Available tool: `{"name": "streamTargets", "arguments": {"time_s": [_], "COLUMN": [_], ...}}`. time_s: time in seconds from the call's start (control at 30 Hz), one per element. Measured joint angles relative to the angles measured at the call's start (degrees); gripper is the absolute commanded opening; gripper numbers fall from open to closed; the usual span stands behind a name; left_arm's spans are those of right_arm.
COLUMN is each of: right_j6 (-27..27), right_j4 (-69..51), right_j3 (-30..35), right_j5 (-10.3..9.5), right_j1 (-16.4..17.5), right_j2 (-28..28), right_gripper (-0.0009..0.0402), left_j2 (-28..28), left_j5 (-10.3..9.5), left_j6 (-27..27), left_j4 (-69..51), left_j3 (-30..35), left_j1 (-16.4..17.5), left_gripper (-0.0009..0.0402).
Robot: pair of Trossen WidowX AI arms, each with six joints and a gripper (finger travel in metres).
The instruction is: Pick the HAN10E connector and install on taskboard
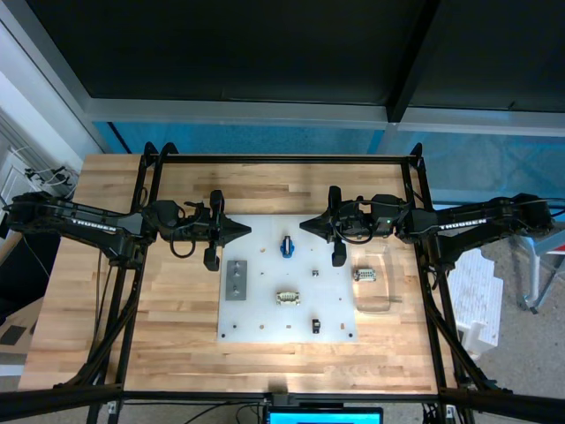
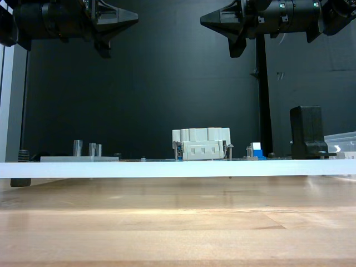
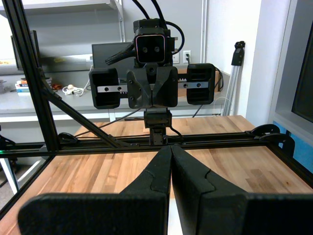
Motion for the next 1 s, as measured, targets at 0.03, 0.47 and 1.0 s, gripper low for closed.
{"name": "streamTargets", "arguments": {"time_s": [0.03, 0.47, 1.0], "right_j6": [0.0, 0.1, 2.0], "right_j4": [0.0, 0.0, -30.8], "right_j3": [0.0, 0.0, 8.5], "right_j5": [0.02, 0.02, 0.04], "right_j1": [0.0, 0.0, 0.0], "right_j2": [0.0, 0.0, -1.7], "right_gripper": [0.0, 0.0, 0.0], "left_j2": [0.0, 0.0, 0.0], "left_j5": [0.0, 0.0, 0.0], "left_j6": [0.0, 0.0, 0.0], "left_j4": [0.0, 0.0, 0.0], "left_j3": [0.0, 0.0, 0.0], "left_j1": [0.0, 0.0, 0.0], "left_gripper": [0.0001, 0.0001, 0.0001]}}
